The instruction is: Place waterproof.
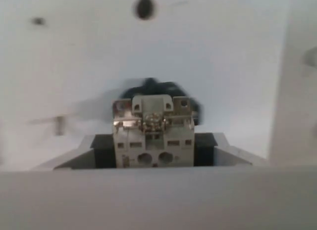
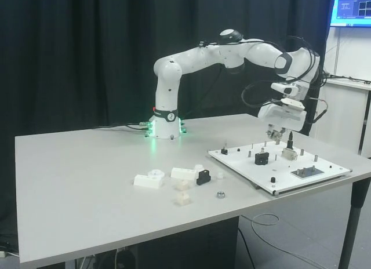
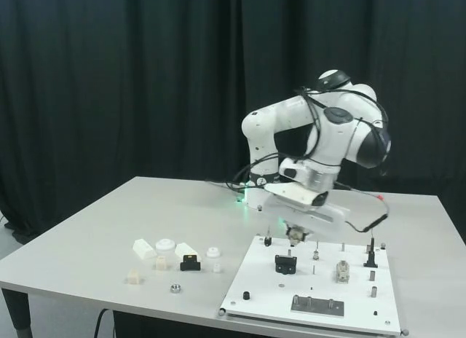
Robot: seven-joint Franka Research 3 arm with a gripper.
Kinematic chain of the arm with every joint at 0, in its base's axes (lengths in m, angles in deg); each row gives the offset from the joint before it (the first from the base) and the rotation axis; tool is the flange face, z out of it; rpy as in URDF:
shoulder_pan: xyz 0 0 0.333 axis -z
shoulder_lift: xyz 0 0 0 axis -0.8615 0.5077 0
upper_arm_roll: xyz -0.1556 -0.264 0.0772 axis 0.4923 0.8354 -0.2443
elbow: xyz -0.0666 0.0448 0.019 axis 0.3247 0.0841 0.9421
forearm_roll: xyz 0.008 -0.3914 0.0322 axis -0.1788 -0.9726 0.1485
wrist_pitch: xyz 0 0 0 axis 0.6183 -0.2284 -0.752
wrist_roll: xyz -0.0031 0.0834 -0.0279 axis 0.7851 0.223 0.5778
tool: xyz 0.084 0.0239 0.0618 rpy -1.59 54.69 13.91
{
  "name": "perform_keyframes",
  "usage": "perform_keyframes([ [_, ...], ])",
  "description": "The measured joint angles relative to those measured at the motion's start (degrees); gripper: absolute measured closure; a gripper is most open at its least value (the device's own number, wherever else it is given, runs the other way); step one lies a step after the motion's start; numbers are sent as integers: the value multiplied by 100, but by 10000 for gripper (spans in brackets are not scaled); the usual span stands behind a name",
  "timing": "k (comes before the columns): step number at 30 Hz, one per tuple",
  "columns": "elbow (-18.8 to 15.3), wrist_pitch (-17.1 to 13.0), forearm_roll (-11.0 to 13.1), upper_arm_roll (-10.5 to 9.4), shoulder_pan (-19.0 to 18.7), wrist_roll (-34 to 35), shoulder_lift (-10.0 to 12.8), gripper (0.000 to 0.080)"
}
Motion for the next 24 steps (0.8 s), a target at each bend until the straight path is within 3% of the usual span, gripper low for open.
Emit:
perform_keyframes([
  [12,-785,-197,-83,184,98,-987,3,490],
  [24,-1624,-588,-11,225,95,-1752,2,490],
])
